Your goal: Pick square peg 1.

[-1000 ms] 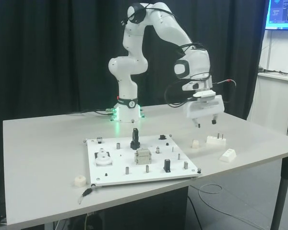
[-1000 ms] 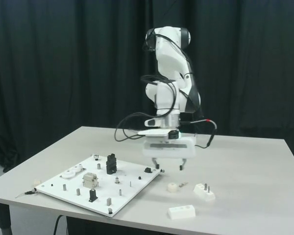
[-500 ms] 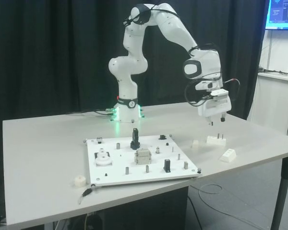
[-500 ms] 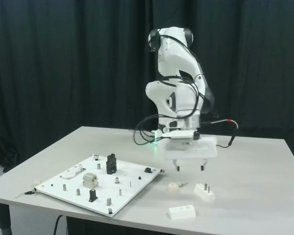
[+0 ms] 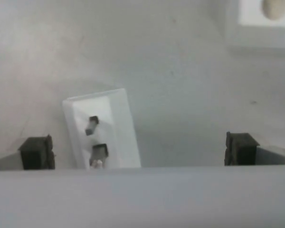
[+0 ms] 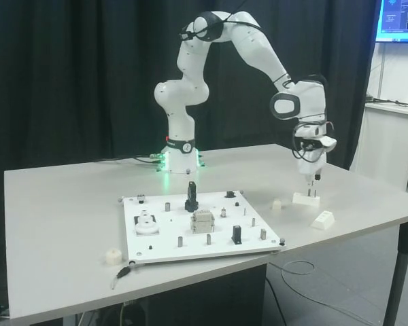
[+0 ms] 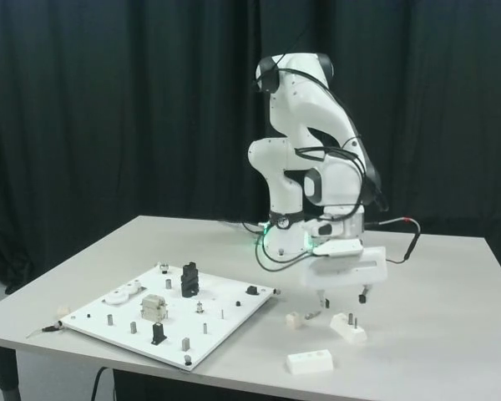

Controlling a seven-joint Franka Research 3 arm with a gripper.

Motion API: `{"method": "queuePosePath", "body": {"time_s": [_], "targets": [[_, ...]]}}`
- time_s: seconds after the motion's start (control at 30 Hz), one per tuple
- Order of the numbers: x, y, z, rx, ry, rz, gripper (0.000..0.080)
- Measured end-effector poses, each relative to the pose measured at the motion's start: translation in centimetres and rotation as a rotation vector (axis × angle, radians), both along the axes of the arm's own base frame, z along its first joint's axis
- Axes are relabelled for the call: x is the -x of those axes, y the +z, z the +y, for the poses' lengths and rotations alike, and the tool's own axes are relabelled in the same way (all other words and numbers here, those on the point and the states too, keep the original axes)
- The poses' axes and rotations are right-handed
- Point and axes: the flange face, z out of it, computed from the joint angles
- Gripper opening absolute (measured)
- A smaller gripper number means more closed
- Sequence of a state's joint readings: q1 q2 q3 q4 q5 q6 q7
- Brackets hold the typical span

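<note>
Hand (image 7: pixel 341 297) hangs released, fingers spread wide, just above the white peg holder (image 7: pixel 348 327) on the grey bench (image 7: pixel 451 317). Square peg 1 (image 5: pixel 99 151) stands upright in that holder beside a second peg (image 5: pixel 91 125), between the fingertips (image 5: pixel 36 152) in the wrist view, touched by neither.

A white robot arm (image 6: pixel 248 47) built of smooth, rounded segments joined by black-ringed joints. Black cables (image 7: pixel 351 163) loop loosely along its outer links. Its round base (image 6: pixel 179 155) carries a black band and glows green underneath. The gripper (image 7: pixel 341 295) has a wide white body and two small black fingertips (image 5: pixel 241 148).
</note>
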State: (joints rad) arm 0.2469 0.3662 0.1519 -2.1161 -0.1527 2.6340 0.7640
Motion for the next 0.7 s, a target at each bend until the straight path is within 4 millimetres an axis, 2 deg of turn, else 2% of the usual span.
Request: {"method": "queuePosePath", "body": {"time_s": [0.4,0.7], "targets": [[-0.9,-2.2,1.9,0.048,0.066,0.093,0.08],[-0.6,-3.8,3.0,0.062,0.085,0.13,0.08]]}}
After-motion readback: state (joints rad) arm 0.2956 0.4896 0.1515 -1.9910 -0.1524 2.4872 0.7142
